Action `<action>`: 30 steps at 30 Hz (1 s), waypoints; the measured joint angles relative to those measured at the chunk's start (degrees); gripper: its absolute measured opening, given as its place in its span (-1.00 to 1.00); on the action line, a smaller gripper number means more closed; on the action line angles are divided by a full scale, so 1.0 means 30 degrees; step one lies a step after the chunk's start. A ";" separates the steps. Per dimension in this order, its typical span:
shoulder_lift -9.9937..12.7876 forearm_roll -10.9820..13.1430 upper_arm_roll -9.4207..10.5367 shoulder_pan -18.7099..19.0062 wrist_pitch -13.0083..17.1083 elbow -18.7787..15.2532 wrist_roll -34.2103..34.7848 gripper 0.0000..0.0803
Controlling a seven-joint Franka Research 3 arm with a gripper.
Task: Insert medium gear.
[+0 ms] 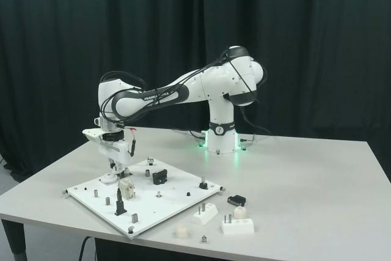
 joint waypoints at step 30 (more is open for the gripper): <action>-0.0001 -0.0594 -0.0115 -0.0300 -0.1067 0.0320 0.0017 -0.29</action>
